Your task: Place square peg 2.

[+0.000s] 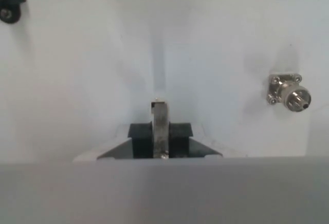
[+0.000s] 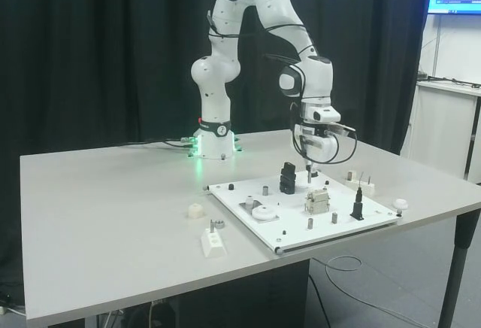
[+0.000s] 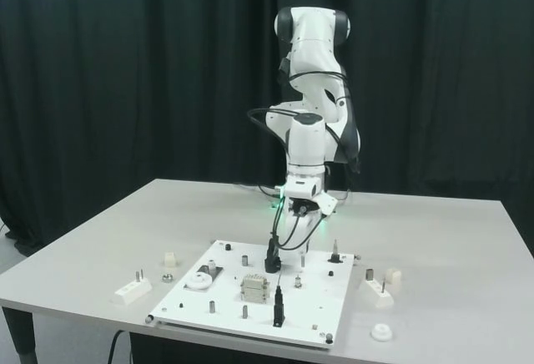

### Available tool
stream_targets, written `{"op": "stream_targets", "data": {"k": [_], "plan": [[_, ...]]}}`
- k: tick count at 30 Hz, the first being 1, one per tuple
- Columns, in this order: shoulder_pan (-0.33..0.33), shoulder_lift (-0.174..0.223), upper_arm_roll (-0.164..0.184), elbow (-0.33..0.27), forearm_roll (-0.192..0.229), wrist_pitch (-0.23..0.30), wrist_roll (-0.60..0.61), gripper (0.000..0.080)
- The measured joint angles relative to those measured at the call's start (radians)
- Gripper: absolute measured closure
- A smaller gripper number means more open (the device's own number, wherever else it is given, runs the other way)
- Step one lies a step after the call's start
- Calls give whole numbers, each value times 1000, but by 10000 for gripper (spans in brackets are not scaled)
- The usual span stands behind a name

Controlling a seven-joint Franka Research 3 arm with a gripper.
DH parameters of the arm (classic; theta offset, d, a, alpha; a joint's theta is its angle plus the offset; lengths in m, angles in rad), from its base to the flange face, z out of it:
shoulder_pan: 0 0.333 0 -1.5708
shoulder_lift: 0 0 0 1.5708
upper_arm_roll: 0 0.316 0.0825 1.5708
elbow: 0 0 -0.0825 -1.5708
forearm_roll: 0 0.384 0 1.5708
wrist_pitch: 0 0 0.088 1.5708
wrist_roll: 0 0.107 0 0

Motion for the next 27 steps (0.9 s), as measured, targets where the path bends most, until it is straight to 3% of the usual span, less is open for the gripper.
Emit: {"op": "stream_targets", "data": {"k": [27], "plan": [[-6, -21, -9, 5, 0, -24, 28, 742]]}}
